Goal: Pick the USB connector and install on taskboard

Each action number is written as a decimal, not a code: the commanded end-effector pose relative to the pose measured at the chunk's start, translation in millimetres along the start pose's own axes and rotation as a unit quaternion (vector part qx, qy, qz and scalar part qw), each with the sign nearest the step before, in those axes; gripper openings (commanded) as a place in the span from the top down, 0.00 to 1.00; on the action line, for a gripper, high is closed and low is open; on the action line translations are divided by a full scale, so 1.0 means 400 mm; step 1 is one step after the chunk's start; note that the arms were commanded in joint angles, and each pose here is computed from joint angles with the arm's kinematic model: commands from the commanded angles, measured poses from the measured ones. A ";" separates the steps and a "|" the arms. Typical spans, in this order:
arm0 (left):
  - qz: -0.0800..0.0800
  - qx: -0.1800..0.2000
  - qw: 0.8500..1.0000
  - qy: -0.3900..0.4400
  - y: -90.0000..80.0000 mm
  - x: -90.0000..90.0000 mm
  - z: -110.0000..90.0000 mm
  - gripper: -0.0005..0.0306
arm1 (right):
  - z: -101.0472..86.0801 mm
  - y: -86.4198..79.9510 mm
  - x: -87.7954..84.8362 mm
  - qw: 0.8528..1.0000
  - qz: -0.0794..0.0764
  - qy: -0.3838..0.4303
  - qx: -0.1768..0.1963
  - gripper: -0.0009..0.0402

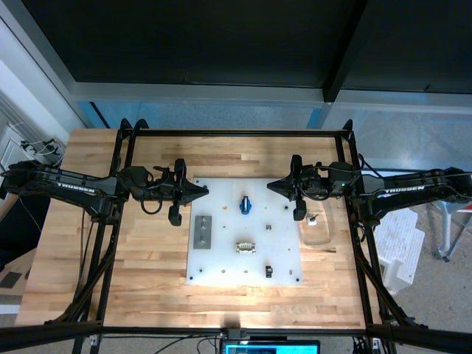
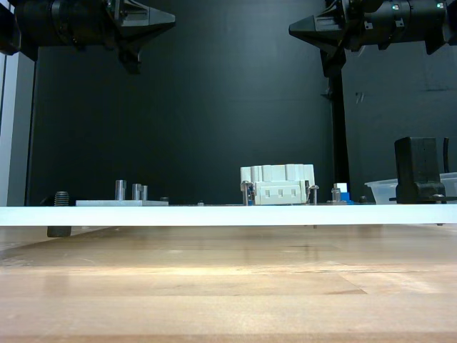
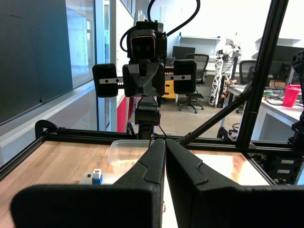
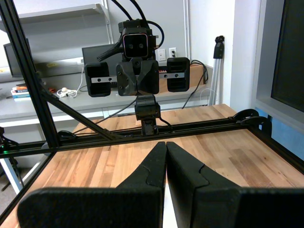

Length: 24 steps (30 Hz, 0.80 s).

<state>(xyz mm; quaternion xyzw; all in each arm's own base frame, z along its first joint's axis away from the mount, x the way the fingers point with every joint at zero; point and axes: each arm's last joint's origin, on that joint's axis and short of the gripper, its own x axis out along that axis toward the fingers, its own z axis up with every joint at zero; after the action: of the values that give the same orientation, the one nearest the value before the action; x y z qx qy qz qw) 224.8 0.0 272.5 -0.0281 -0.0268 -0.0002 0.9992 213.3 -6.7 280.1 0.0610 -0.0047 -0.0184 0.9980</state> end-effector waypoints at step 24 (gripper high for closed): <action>0.000 0.000 1.000 0.000 0.000 0.000 0.000 0.98 | 0.006 0.001 0.000 1.000 0.001 -0.008 0.000 0.98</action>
<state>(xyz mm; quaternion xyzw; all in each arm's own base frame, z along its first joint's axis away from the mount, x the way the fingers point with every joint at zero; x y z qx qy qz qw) 224.8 0.0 272.5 -0.0281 -0.0268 -0.0002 0.9992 213.4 -6.7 280.9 0.0610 -0.0088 -0.0180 0.9979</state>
